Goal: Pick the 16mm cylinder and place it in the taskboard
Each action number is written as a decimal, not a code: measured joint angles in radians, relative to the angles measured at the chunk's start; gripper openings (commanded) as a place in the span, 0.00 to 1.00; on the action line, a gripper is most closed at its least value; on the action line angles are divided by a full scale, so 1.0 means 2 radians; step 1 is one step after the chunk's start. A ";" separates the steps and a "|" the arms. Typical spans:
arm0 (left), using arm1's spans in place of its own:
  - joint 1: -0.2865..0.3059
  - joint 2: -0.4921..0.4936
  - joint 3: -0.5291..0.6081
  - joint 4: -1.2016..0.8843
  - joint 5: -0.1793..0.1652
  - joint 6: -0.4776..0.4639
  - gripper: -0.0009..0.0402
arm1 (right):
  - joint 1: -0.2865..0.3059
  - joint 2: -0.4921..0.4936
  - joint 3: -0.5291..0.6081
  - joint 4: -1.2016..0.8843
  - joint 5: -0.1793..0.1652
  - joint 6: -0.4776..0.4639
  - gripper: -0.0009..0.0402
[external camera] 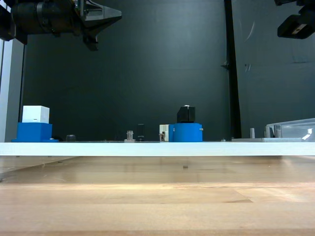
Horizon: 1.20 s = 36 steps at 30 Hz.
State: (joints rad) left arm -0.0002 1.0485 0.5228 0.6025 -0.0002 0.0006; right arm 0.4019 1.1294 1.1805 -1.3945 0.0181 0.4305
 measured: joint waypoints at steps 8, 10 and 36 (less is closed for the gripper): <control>0.000 0.000 0.000 0.000 0.000 0.000 0.02 | 0.007 0.004 0.000 -0.002 0.000 0.006 0.02; 0.000 0.000 0.000 0.000 0.000 0.000 0.02 | 0.008 0.004 0.000 -0.002 0.000 0.006 0.02; 0.000 0.000 0.000 0.000 0.000 0.000 0.02 | 0.050 0.025 -0.027 0.017 0.020 0.019 0.59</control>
State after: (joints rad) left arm -0.0002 1.0485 0.5224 0.6022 -0.0002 0.0006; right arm 0.5011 1.1786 1.1271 -1.3609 0.0582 0.4679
